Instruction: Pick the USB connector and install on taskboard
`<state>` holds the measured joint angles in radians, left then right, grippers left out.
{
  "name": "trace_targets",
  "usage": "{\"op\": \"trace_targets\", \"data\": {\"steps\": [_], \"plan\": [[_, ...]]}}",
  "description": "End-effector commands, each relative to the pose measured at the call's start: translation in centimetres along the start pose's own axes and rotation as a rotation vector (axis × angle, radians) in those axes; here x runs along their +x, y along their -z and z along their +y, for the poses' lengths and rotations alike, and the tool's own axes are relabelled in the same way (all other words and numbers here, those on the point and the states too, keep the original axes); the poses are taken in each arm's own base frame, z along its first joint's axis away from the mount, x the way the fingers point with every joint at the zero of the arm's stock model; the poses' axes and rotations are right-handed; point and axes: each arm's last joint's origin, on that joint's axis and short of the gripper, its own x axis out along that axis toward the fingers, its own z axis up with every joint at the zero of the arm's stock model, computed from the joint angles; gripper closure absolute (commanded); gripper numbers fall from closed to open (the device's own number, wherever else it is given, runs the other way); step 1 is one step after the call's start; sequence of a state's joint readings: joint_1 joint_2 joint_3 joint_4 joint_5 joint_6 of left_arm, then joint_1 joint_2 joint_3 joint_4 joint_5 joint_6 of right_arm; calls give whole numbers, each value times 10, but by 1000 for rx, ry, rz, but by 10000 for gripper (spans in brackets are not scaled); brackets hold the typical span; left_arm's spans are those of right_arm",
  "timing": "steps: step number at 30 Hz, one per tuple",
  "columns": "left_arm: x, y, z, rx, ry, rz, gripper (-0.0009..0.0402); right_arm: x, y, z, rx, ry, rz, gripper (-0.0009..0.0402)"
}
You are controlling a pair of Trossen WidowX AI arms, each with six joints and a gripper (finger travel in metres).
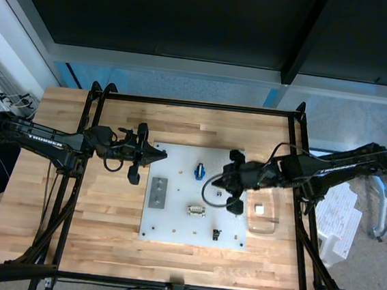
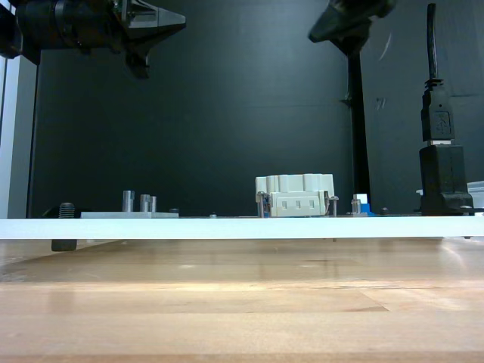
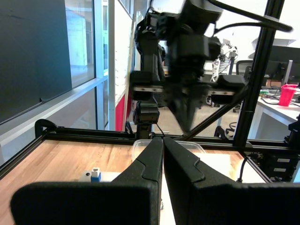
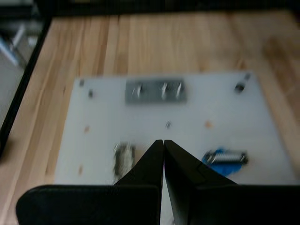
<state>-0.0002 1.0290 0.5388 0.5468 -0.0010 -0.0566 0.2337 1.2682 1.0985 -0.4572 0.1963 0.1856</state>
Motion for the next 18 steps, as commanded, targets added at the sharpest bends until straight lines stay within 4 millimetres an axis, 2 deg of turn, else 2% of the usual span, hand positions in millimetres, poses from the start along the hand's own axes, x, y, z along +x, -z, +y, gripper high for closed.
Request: {"op": "trace_targets", "data": {"steps": [1,10,15,18], "plan": [[0,0,0,0,0,0,393,-2,0,-13,11,-24,-111,393],[0,0,0,0,0,0,393,-5,12,-49,46,-31,-396,393],[0,0,0,0,0,0,393,-4,19,-66,50,-55,-481,393],[0,0,0,0,0,-1,393,-3,23,-70,47,-63,-522,393]]}}
